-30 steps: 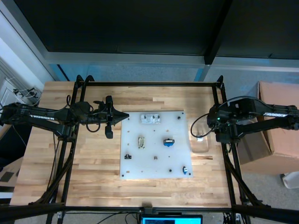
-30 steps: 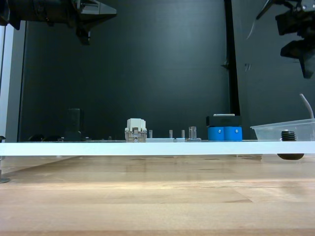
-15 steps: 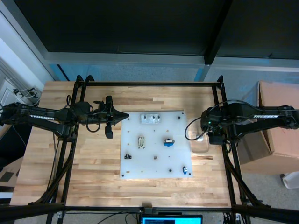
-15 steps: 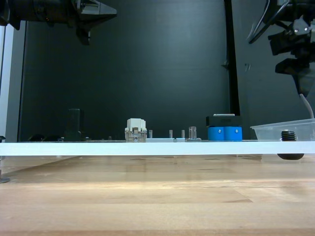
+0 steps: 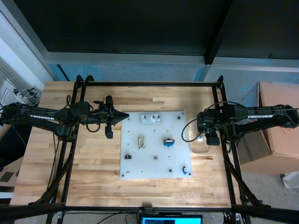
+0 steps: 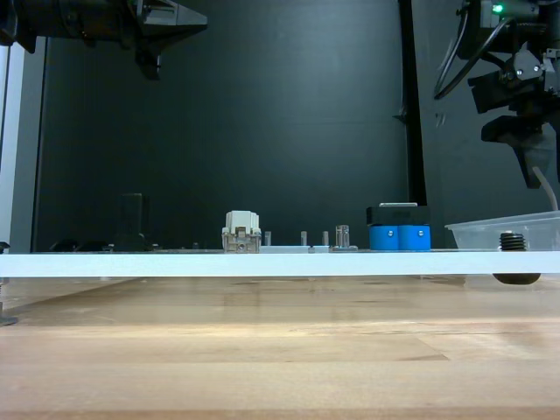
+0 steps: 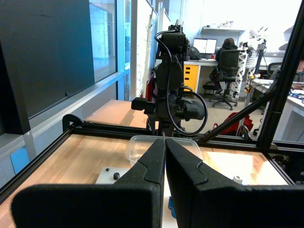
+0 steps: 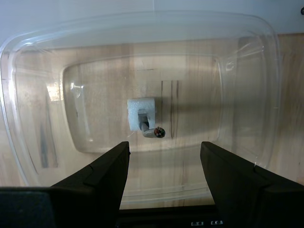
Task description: Pick the RJ45 connector and install on the taskboard
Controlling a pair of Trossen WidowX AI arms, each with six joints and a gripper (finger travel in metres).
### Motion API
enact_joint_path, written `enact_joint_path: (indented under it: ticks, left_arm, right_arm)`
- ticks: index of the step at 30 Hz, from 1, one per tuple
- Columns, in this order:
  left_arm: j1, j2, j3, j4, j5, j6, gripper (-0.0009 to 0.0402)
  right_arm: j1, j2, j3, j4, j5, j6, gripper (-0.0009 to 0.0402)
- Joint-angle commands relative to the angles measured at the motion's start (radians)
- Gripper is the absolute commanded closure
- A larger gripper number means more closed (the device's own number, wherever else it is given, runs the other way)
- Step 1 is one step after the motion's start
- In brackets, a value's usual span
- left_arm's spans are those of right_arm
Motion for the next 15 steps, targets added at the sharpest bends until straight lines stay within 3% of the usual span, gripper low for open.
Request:
enact_joint_path:
  ticks: [1, 15]
  left_arm:
    - [0.000, 0.000, 0.000, 0.000, 0.000, 0.000, 0.0393]
    - [0.000, 0.000, 0.000, 0.000, 0.000, 0.000, 0.0393]
  right_arm:
    - [-0.014, 0.013, 0.000, 0.003, -0.001, -0.017, 0.0185]
    - [-0.093, 0.039, -0.008, 0.024, -0.003, -0.107, 0.0185]
